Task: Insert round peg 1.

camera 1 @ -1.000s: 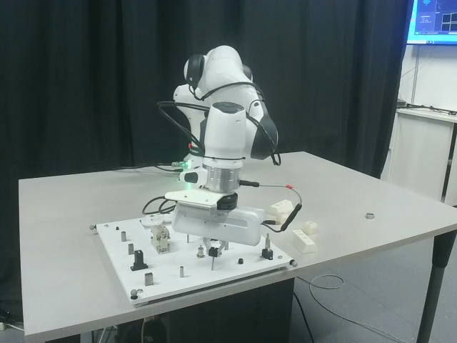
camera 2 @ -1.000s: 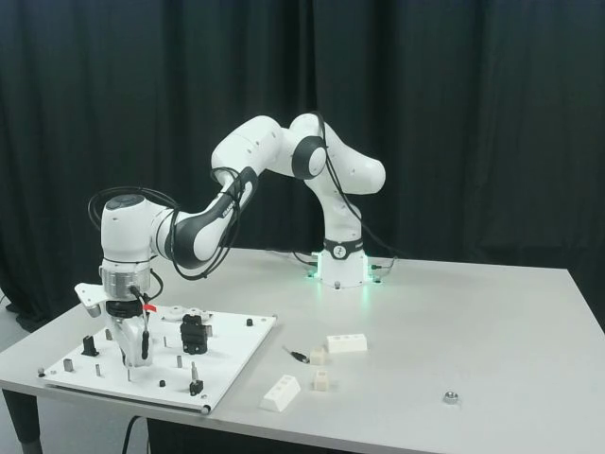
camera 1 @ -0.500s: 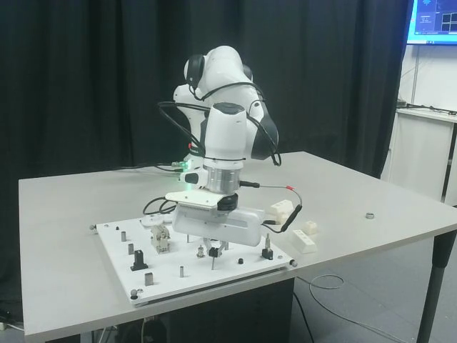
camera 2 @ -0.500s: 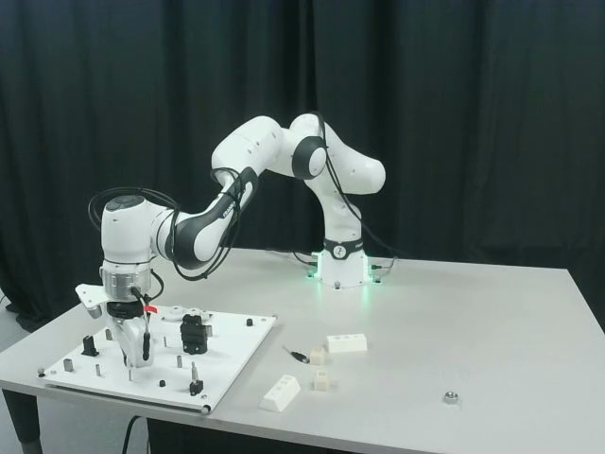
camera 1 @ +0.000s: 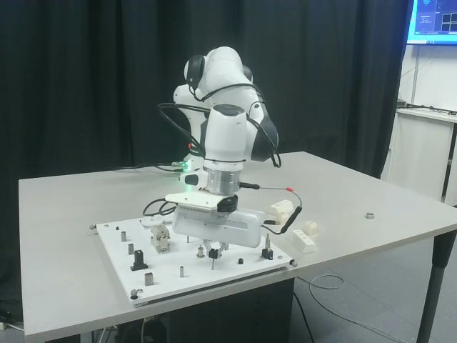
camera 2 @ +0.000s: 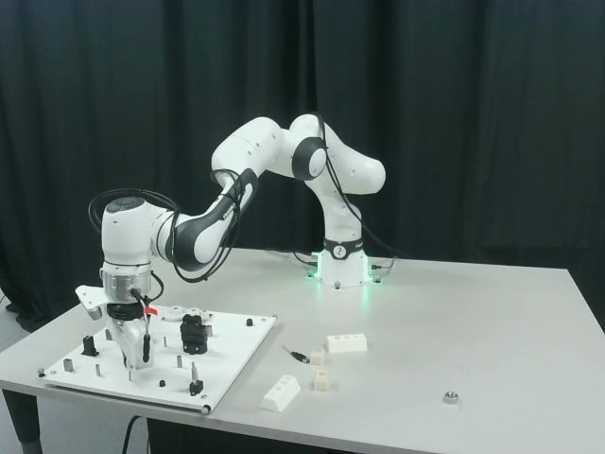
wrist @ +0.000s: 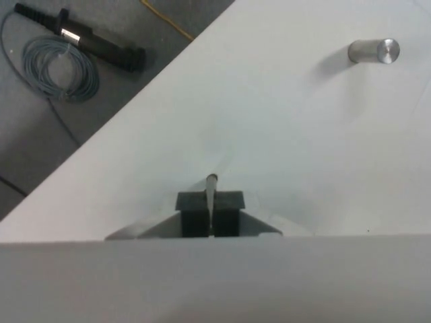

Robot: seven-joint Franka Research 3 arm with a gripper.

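White Franka arm (camera 2: 255, 156) reaches from its base at the far side of the grey table (camera 2: 473, 322) down over the white square assembly board (camera 1: 193, 261) at the near left corner.

Gripper (wrist: 211, 222): the two black fingers (wrist: 193, 214) are closed together on a thin grey metal round peg (wrist: 211, 192), held upright between the pads. In the first room view the peg (camera 1: 213, 262) hangs below the gripper (camera 1: 212, 249), its lower tip at or just above the board surface near the board's front edge; contact cannot be told. The wrist view shows the peg tip over bare white board.

A short grey metal cylinder post (wrist: 374, 51) stands on the board, well apart from the held peg.

Other board fixtures, first room view: a black block (camera 1: 138, 261) on the left side, a small black post (camera 1: 267, 251) on the right, and a few small grey pins.

On the table right of the board lie white plastic blocks (camera 2: 346, 342). A small metal ring (camera 2: 451, 397) sits alone further right.

On the floor, wrist view: a coiled grey cable with a black connector (wrist: 81, 44).
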